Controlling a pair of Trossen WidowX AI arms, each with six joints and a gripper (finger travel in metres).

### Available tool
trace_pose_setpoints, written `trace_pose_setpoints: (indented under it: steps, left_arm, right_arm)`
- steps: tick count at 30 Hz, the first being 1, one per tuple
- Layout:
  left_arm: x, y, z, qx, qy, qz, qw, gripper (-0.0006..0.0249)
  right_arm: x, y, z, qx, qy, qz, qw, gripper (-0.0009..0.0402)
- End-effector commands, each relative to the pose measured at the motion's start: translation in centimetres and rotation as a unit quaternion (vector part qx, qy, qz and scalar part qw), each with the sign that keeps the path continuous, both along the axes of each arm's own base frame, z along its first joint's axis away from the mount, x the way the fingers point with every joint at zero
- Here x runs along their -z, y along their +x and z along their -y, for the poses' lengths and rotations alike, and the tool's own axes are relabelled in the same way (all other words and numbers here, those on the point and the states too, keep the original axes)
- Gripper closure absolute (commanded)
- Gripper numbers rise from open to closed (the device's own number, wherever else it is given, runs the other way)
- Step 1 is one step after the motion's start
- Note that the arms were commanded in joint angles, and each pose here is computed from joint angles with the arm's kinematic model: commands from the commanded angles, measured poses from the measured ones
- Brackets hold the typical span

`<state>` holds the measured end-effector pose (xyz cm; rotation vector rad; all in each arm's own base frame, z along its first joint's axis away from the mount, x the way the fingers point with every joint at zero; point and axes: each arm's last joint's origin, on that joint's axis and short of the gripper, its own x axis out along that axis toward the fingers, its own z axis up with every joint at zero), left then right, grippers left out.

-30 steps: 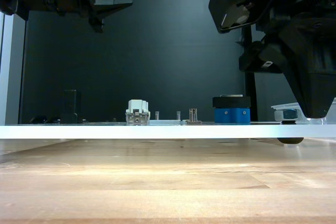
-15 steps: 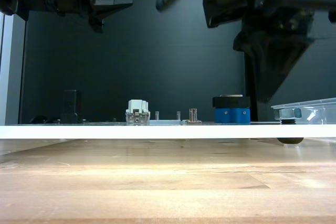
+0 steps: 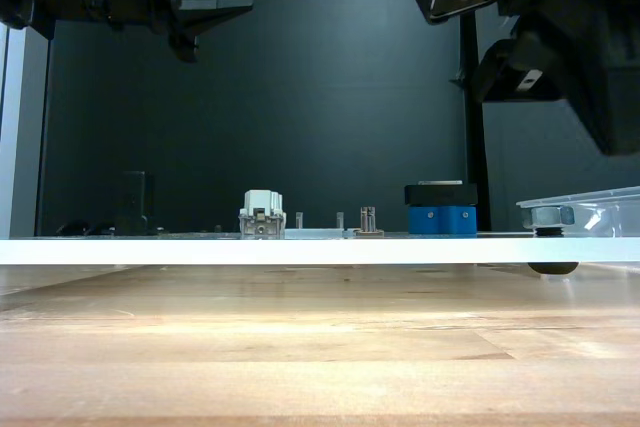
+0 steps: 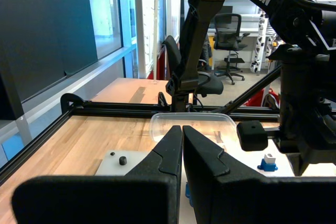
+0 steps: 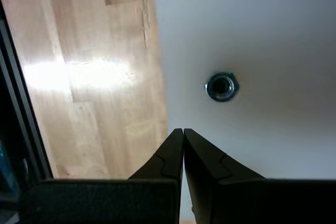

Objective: Unfasten the M12 nut and place it in the container

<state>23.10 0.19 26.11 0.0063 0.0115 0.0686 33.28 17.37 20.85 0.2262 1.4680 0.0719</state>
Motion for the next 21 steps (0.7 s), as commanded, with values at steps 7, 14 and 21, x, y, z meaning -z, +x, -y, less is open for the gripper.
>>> trace_pose_setpoints:
  steps: [7,14,21]
  left_arm:
    - [0.0,0.0,0.0,0.000,0.000,0.000,1.000,0.0243]
    - [0.0,0.0,0.0,0.000,0.000,0.000,1.000,0.0243]
    - [0.0,0.0,0.0,0.000,0.000,0.000,1.000,0.0243]
  right_arm:
    - [2.4,0.7,-0.3,-0.012,0.000,-0.001,1.000,0.0393]
    - [3.1,0.6,-0.2,-0.011,-0.010,-0.002,1.000,0.0393]
    - [3.0,0.5,0.0,-0.010,-0.033,0.008,0.999,0.0393]
